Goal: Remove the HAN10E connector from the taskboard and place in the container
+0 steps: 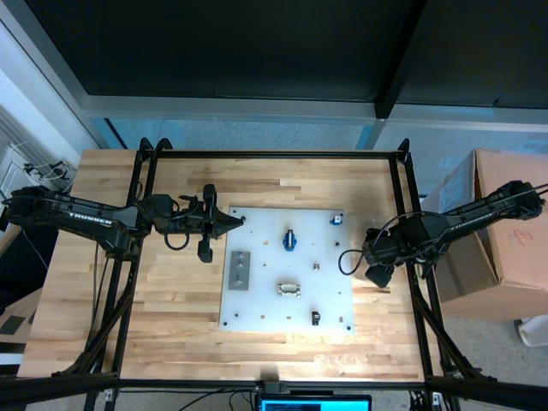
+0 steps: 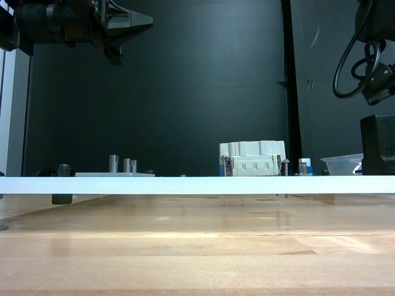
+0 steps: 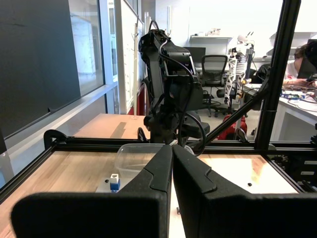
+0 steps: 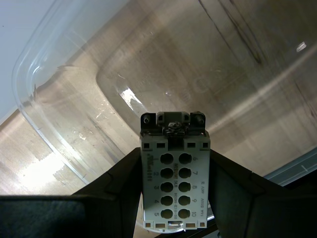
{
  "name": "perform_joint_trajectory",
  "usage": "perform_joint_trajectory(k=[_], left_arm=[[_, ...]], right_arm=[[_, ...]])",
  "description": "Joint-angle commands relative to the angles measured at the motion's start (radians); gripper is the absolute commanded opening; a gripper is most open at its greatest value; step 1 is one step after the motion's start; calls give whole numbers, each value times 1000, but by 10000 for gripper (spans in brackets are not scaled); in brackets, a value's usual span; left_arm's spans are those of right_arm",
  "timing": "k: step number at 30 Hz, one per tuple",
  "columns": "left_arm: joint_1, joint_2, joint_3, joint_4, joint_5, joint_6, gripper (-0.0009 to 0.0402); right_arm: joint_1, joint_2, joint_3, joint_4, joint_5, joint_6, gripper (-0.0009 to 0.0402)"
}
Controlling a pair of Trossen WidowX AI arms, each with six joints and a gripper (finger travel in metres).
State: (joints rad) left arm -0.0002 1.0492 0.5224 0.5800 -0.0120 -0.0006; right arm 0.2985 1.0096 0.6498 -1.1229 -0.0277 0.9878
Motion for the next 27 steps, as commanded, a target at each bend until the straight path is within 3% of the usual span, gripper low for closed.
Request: perform_joint_trajectory(k=[1,27], left_arm=[[0,0,0,0,0,0,0],[0,0,0,0,0,0,0]], right_arm=[[1,0,-2,0,0,0,88],[5,60,-36,46,-19,26,145]])
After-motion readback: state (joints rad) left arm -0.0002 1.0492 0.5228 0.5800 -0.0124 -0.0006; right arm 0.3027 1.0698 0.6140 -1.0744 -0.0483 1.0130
